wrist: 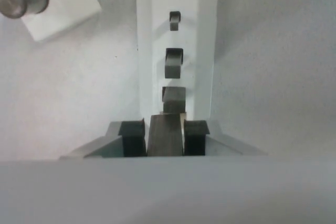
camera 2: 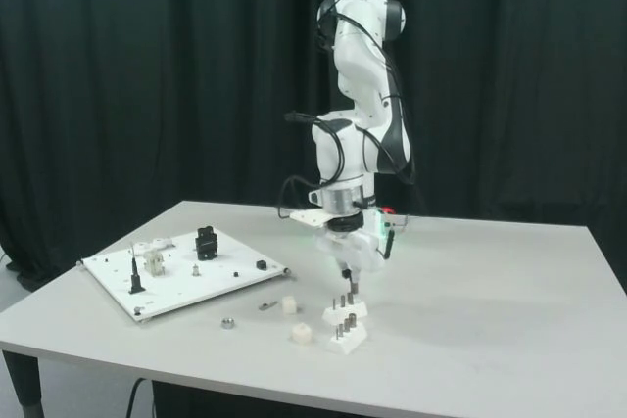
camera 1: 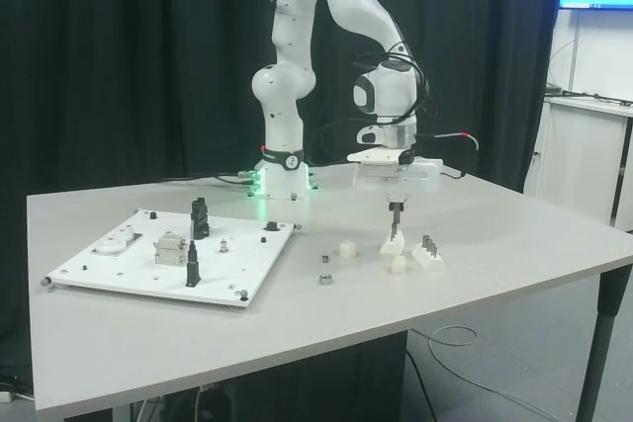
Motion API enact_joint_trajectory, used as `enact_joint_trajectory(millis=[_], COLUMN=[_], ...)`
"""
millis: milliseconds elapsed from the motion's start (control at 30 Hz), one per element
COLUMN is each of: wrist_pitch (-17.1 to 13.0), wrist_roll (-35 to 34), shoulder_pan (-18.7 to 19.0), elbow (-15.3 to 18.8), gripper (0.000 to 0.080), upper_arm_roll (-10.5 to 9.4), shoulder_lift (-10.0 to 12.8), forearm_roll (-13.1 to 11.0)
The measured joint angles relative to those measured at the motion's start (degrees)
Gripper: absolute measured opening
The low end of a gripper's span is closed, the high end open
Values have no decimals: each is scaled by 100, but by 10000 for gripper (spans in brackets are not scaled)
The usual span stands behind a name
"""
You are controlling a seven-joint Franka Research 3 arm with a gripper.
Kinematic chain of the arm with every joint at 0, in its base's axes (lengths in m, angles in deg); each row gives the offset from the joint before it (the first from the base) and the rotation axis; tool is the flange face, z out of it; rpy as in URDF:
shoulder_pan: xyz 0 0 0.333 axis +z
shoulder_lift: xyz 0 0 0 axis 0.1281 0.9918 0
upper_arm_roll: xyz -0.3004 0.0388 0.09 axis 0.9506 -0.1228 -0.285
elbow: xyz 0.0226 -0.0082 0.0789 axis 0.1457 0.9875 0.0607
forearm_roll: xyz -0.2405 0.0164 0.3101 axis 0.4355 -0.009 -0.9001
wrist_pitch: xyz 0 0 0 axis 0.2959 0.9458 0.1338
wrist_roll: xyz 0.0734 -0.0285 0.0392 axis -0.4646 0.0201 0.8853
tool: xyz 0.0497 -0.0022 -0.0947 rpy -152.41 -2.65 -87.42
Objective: Insert square peg 4.
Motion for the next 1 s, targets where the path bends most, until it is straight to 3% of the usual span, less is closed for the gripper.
enact_joint_trajectory(millis=[1000], wrist_pitch=[43], wrist_roll=[9], shoulder_pan=[0], elbow=[-51], gripper=[154], upper_arm_roll=[36], shoulder_lift=[-58], forearm_roll=[29])
